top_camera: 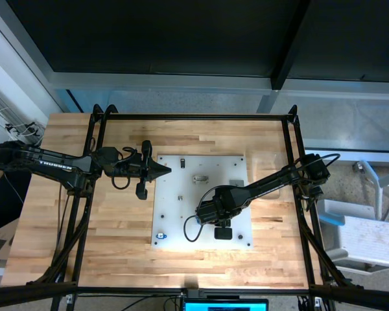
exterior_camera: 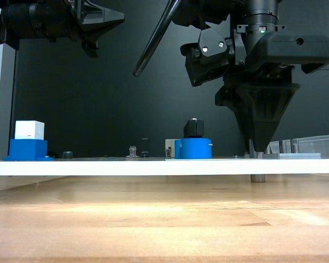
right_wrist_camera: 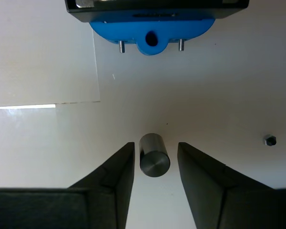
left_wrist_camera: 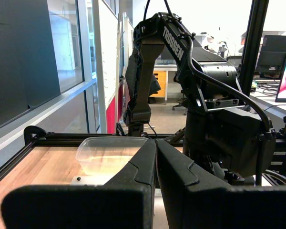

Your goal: Pick the 16mm cylinder and place it in the container

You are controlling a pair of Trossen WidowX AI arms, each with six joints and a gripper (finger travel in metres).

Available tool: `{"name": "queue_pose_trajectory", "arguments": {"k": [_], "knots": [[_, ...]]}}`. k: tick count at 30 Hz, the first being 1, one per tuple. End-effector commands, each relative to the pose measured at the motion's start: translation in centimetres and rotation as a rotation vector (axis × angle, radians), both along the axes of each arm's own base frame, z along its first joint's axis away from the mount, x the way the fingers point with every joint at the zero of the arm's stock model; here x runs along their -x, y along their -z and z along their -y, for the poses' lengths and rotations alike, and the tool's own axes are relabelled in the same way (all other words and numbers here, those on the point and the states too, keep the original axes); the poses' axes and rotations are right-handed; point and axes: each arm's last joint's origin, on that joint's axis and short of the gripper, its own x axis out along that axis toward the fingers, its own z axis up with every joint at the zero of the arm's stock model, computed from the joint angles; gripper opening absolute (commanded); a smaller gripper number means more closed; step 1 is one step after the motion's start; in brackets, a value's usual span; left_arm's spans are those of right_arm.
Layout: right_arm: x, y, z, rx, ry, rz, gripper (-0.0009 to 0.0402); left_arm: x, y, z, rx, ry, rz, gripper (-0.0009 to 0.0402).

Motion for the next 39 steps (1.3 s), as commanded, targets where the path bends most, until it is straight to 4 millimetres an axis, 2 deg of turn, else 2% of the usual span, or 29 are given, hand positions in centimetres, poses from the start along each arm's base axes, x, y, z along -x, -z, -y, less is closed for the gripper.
{"name": "queue_pose_trajectory", "arguments": {"k": [1, 8, 15, 28, 39], "knots": [[0.0, 0.0, 0.0, -0.001, -0.001, 0.000, 0.0091, 0.0, 0.0, 0.0, 0.000, 0.000, 0.000, 0.0000], [0.0, -0.1, 0.0, -0.001, -0.001, 0.001, 0.0051, 0.0, 0.0, 0.0, 0.000, 0.000, 0.000, 0.0000], [0.0, -0.1, 0.0, -0.005, -0.001, 0.002, 0.0031, 0.0, 0.0, 0.0, 0.000, 0.000, 0.000, 0.0000], [0.8, -2.0, 0.3, -0.017, -0.004, 0.024, 0.0029, 0.0, 0.0, 0.0, 0.000, 0.000, 0.000, 0.0000], [1.9, -4.9, 0.7, -0.043, -0.001, 0.103, 0.0029, 0.0, 0.0, 0.0, 0.000, 0.000, 0.000, 0.0000]]}}
